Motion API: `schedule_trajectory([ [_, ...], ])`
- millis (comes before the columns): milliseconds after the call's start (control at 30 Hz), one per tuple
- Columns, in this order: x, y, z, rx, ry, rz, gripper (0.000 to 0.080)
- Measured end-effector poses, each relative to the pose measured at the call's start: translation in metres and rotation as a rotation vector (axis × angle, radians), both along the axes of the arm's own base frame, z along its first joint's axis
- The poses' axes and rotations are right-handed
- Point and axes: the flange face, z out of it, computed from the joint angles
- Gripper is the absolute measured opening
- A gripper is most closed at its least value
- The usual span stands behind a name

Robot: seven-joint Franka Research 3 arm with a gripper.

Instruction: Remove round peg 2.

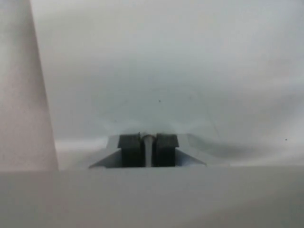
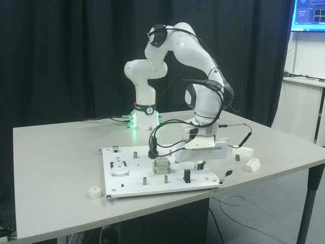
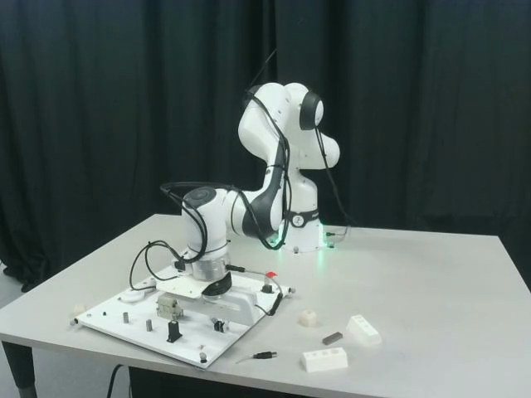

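In the wrist view my gripper (image 1: pixel 148 151) has its two black pads (image 1: pixel 129 149) pressed onto a thin grey round peg (image 1: pixel 148 141) standing upright between them, close over the white board (image 1: pixel 190 71). From the room views the gripper (image 2: pixel 200 165) (image 3: pixel 217 325) hangs low at the near right part of the white board (image 2: pixel 147 190) (image 3: pixel 108 319). The hand hides the peg in both room views, so I cannot see whether its lower end sits in a hole.
On the board stand a grey block (image 2: pixel 161 166), a black upright part (image 2: pixel 187 175), a white round disc (image 2: pixel 119 169) and several small pegs. Off the board lie a white cylinder (image 2: pixel 94 192), white blocks (image 2: pixel 251 165) (image 3: pixel 324 359), a dark bar (image 3: pixel 332 337) and a loose cable plug (image 3: pixel 264 356).
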Motion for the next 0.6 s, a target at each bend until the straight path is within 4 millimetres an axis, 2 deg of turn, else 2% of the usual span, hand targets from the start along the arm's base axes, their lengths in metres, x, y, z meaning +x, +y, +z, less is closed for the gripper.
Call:
schedule_trajectory([
  [33,0.0,-0.0001,0.0,0.001,0.0,0.002,0.0066],
  [600,0.0004,-0.0011,0.0056,0.005,-0.002,0.011,0.0067],
])
